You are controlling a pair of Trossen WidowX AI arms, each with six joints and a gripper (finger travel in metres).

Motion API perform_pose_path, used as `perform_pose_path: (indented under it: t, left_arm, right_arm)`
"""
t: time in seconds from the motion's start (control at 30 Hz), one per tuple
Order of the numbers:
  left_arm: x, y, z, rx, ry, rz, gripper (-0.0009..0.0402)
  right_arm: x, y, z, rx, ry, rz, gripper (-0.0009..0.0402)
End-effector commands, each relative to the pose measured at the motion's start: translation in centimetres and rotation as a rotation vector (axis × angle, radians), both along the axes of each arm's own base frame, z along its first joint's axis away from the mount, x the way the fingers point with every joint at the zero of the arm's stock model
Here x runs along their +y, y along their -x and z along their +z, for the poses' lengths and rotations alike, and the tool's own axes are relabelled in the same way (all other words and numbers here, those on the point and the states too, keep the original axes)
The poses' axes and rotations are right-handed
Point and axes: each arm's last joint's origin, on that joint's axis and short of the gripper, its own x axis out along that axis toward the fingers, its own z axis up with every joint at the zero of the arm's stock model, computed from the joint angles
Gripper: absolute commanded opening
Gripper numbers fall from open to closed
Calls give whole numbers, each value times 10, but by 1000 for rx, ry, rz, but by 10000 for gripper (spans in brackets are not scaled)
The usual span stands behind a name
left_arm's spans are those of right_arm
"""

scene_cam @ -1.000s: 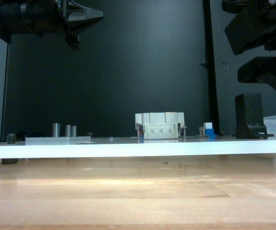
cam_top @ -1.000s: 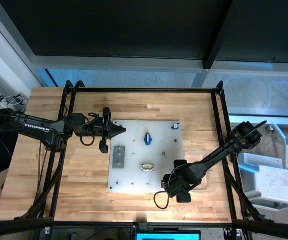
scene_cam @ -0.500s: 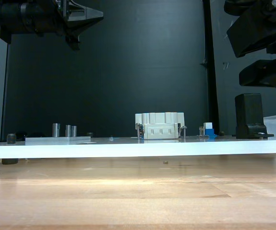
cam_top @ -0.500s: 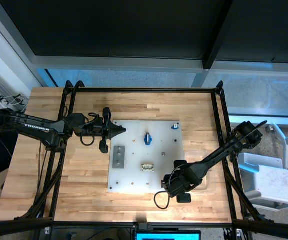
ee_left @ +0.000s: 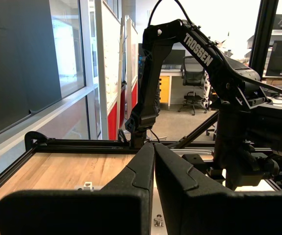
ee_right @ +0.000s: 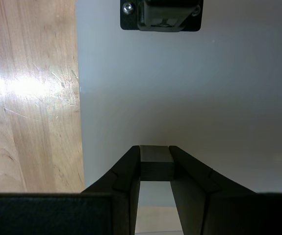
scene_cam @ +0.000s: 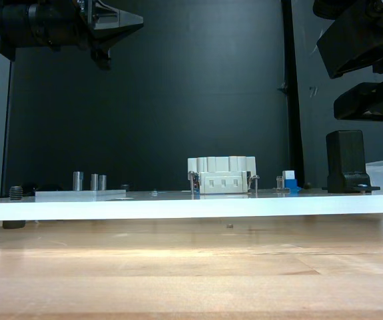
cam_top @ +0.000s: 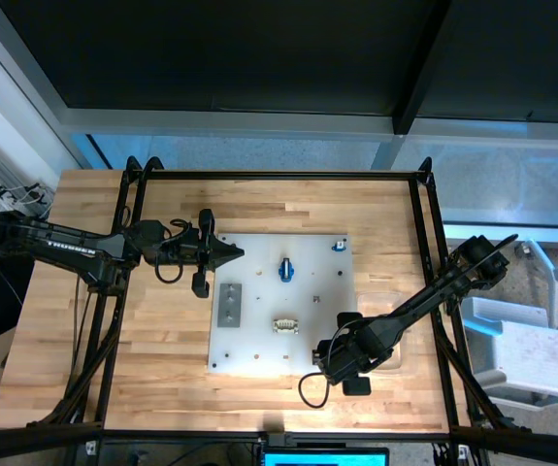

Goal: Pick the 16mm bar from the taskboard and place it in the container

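My right gripper (ee_right: 156,157) is shut on a short grey metal piece, the 16mm bar (ee_right: 156,170), held between its fingertips. It hangs over the near right corner of the white taskboard (cam_top: 259,342), where the right gripper (cam_top: 327,363) shows in the high view. The clear container (cam_top: 387,296) lies on the wood just right of the board, partly hidden under the right arm. My left gripper (cam_top: 232,252) is shut on nothing and hovers high over the board's far left edge.
On the board are a grey block (cam_top: 230,304) with upright pegs (scene_cam: 78,181), a blue connector (cam_top: 285,269), a beige connector (scene_cam: 222,175) and a black fitting (ee_right: 161,14). A black frame rail (cam_top: 432,291) runs past the container.
The right gripper has risen slightly above the board with the bar in it. The left arm has not moved.
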Motion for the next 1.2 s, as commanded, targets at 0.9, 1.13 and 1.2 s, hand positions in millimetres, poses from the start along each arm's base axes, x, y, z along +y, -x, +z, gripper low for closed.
perform_pose_path:
  t: [0.9, 1.13, 1.2]
  left_arm:
    - [0, 0, 0, 0, 0, 0, 0]
    - [0, 0, 0, 0, 0, 0, 0]
    - [0, 0, 0, 0, 0, 0, 0]
  right_arm:
    - [-7, 9, 56, -24, -1, -1, 2]
    - [-7, 9, 84, -33, -4, -3, 2]
    - [-7, 9, 92, -47, -6, -4, 2]
